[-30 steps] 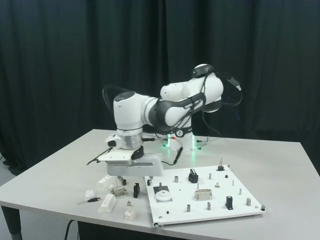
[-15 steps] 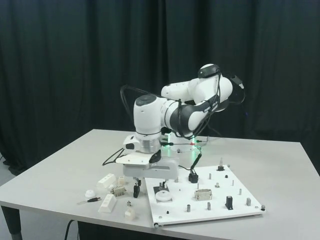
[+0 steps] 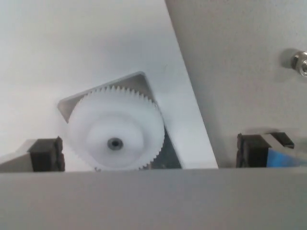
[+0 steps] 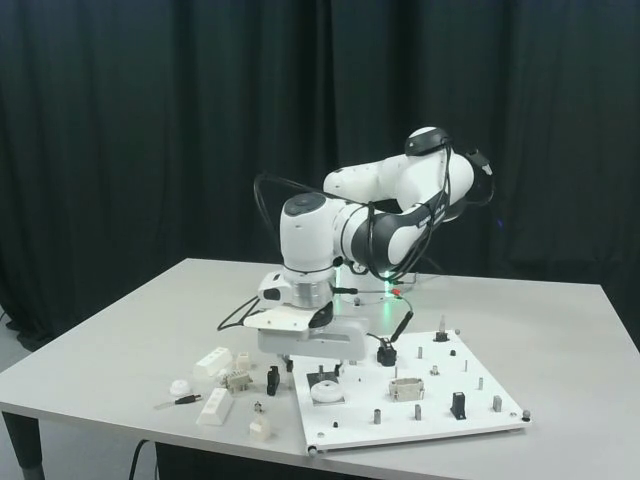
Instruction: Remove large gear.
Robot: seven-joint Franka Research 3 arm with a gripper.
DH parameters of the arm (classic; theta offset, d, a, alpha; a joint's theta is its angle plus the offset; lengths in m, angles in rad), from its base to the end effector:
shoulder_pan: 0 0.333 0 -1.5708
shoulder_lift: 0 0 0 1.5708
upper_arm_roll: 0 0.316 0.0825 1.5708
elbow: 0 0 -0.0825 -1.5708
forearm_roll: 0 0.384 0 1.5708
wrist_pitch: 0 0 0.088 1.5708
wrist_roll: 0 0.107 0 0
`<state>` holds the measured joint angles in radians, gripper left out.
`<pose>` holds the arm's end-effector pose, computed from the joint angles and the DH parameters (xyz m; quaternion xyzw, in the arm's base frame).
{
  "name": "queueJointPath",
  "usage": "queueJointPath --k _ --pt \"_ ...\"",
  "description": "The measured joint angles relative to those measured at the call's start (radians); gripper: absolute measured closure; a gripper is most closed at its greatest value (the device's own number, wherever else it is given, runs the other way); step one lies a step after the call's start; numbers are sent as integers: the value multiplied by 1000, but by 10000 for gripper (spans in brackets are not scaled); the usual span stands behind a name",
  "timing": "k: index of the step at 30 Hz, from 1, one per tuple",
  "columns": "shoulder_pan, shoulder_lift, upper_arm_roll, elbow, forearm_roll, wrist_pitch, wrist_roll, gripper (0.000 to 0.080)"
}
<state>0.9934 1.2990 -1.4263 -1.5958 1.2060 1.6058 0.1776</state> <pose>0.6616 0.0274 0.2568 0.9314 -0.3569 -0.0633 0.0352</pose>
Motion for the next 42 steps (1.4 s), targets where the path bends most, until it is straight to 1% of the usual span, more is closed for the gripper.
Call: queueJointPath --k 11,20,29,38,42 --pt "11 -6 21 -25 22 34 12 3" --pt "30 -6 29 -56 40 46 9 3" --pt "64 -7 32 -88 44 69 -5 3" --pt "104 -9 34 -130 45 106 -6 3" --pt "118 -11 38 -149 52 124 -6 3"
